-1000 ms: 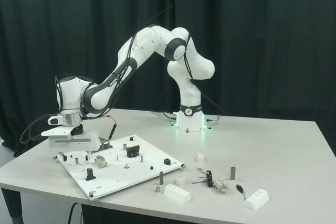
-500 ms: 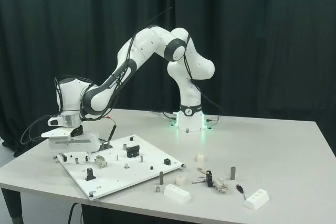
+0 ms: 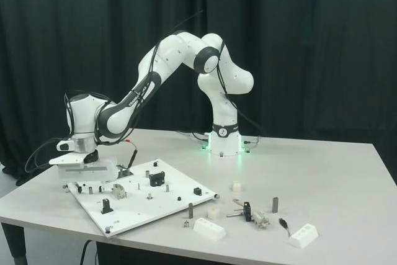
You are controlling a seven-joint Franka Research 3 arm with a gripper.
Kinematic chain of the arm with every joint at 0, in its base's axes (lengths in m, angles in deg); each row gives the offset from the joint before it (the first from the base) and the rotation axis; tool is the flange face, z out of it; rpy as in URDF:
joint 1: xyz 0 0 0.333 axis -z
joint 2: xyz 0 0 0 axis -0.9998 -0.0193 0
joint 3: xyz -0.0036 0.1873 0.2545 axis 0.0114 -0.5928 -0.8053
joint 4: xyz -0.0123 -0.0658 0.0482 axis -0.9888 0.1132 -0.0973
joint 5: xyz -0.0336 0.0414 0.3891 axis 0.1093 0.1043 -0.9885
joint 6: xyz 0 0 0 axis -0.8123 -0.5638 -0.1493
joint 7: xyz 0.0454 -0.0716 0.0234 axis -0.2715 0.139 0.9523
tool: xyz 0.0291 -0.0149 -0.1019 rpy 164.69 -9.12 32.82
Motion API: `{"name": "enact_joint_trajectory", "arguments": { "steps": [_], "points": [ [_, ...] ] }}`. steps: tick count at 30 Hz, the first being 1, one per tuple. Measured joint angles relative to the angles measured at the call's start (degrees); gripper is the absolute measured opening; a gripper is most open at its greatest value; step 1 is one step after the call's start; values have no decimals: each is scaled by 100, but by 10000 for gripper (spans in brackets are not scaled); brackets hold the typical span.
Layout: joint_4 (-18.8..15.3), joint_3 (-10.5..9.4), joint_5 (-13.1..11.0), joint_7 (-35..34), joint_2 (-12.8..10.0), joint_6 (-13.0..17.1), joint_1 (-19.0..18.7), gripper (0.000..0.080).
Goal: Remove round peg 3.
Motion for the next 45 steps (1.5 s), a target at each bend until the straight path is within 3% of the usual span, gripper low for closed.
{"name": "enact_joint_trajectory", "arguments": {
  "steps": [7, 8, 13, 14, 19, 20, 34, 45],
  "points": [
    [0, -4, 0, -73, -22, 9, 0, 706],
    [0, -6, 0, -86, -24, 10, 0, 380],
    [0, -22, 0, -164, -28, 13, 0, 380],
    [0, -26, 0, -171, -29, 15, 0, 200],
    [1, -31, 0, -200, -32, 29, 2, 200],
    [1, -31, 0, -203, -32, 29, 1, 113],
    [30, -25, 1, -216, -31, -9, 6, 113],
    [225, 73, 91, -297, 5, -406, 6, 111]
  ]
}}
